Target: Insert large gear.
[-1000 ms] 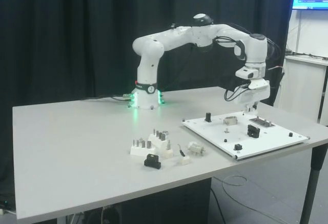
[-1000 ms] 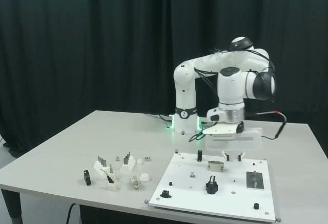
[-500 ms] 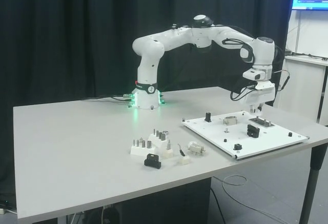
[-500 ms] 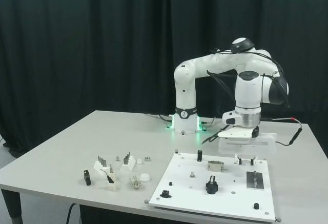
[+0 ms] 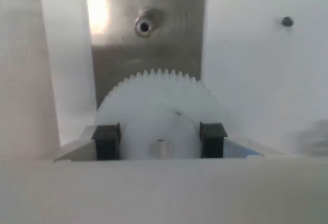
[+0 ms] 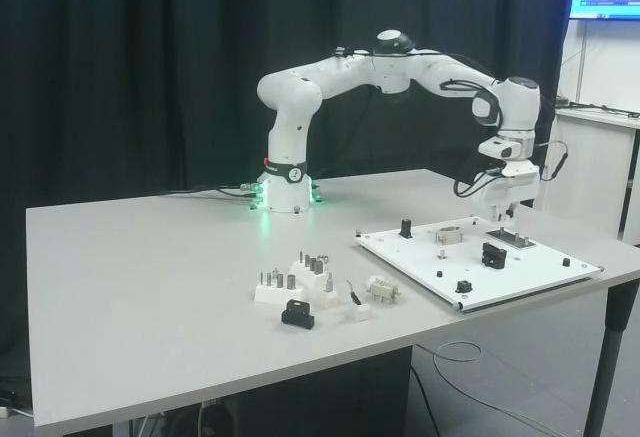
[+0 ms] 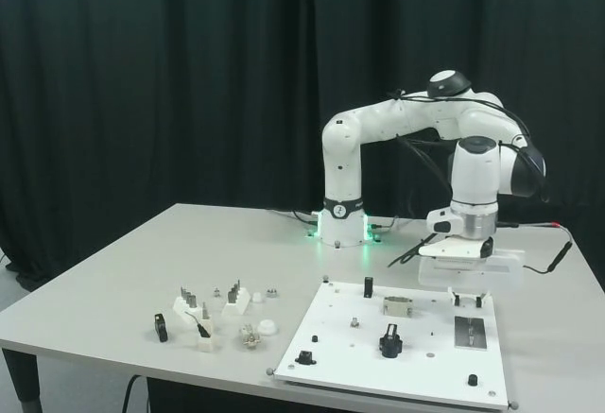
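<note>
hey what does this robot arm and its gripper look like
The arm is white with rounded joints and black caps, black cables looped near the wrist, and a green glow at its base. The gripper has a white body and two black fingertips.

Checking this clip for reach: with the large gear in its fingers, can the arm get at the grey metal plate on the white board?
Probably yes. The gripper holds the large gear above the grey plate, and nothing shows between them.
</note>
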